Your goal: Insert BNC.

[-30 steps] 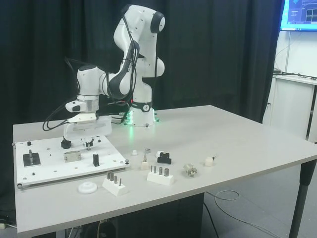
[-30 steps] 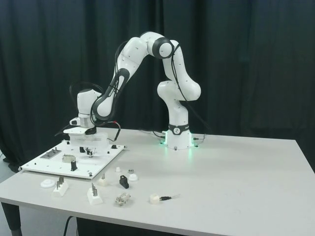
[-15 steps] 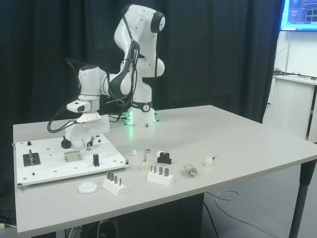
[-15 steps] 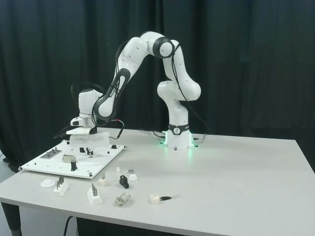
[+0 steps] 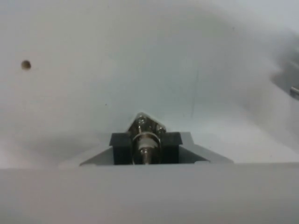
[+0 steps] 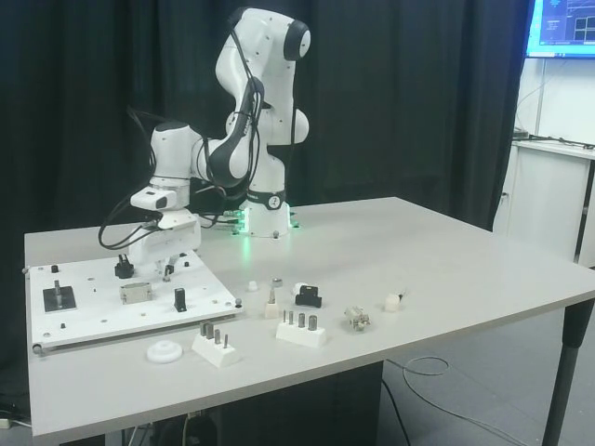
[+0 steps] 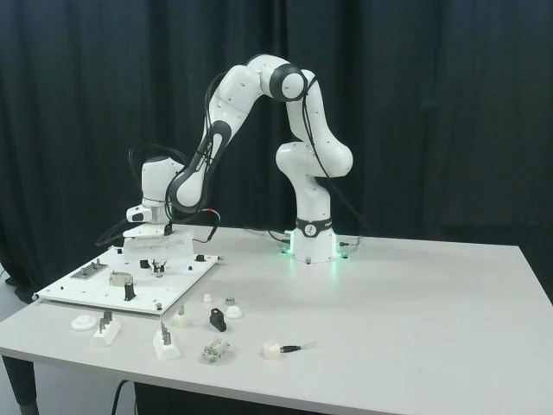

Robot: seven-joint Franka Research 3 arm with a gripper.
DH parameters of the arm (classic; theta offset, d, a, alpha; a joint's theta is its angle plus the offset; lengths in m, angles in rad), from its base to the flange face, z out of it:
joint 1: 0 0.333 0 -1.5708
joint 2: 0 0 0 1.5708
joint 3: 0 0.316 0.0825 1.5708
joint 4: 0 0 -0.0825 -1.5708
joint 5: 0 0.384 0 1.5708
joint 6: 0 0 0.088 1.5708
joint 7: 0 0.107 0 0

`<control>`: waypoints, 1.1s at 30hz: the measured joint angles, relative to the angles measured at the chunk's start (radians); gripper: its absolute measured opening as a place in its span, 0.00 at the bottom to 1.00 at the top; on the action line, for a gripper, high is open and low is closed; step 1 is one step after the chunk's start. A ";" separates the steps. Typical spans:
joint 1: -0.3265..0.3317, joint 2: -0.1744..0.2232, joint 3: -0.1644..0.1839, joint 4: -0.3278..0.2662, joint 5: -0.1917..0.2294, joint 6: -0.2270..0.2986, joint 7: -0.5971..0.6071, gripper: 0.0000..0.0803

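Gripper: the gripper [image 6: 166,261] hangs just above the far part of the white board [image 6: 93,316], pointing straight down; whether its fingers are apart or together cannot be told from any view.
BNC connector: the BNC connector [image 5: 145,142] stands upright on the board in a black mount [image 5: 145,148], directly under the wrist camera; in the room views it is the small upright piece [image 6: 167,272] below the hand.
Contact: from the first room view the hand looks clear of the connector, not clamped on it, though the gap is small.
Why this pose: the vertical approach lines the hand's axis with the connector's, which a straight push or twist would need.
Task state: the connector appears seated in its mount, so I judge insertion done or nearly so.
Other parts: loose white fixtures [image 6: 299,332] lie on the grey table [image 6: 446,260] nearer and to the right, well apart from the hand.
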 joint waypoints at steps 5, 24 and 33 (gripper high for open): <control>0.000 0.000 0.000 -0.001 0.004 0.001 -0.035 0.15; -0.006 0.000 0.000 -0.001 0.077 0.000 -0.231 0.15; -0.011 0.000 0.000 -0.001 0.128 -0.004 -0.357 0.15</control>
